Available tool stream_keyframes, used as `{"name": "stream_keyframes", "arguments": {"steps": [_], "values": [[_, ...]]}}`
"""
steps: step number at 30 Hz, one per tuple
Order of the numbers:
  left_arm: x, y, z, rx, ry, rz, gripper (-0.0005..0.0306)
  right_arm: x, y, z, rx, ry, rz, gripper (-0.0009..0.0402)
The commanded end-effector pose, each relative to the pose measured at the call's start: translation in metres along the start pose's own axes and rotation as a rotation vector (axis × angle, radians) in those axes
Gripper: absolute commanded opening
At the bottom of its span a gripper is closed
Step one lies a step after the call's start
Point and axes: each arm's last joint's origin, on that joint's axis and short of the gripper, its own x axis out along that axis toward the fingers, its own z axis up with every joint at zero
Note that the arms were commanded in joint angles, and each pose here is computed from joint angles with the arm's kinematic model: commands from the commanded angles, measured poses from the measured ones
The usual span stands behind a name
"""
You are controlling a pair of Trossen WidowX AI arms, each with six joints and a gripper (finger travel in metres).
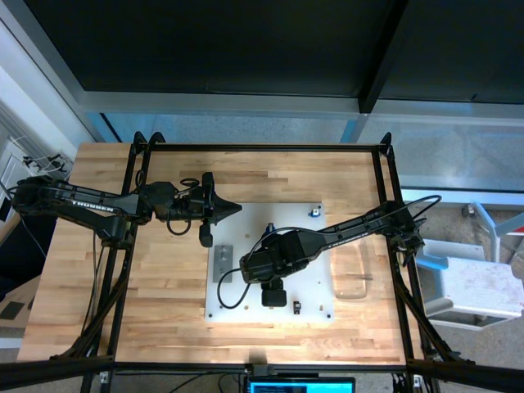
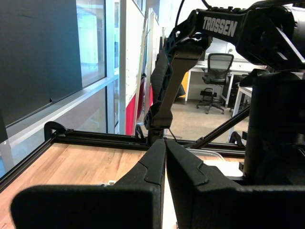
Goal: Pick the HAN10E connector and install in the HAN10E hub
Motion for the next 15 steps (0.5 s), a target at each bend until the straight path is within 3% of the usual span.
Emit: {"name": "stream_keyframes", "arguments": {"steps": [1,6,15], "values": [[0.0,0.0,0.0,0.0,0.0,0.0,0.0,0.01,0.001,0.004,0.002,0.007,-0.002,0.0225],[0.0,0.0,0.0,0.0,0.001,0.0,0.0,0.019,0.0,0.01,0.005,0.014,-0.006,0.0262],[0.0,0.0,0.0,0.0,0.0,0.0,0.0,0.02,-0.004,0.013,-0.003,0.004,-0.008,0.03]]}}
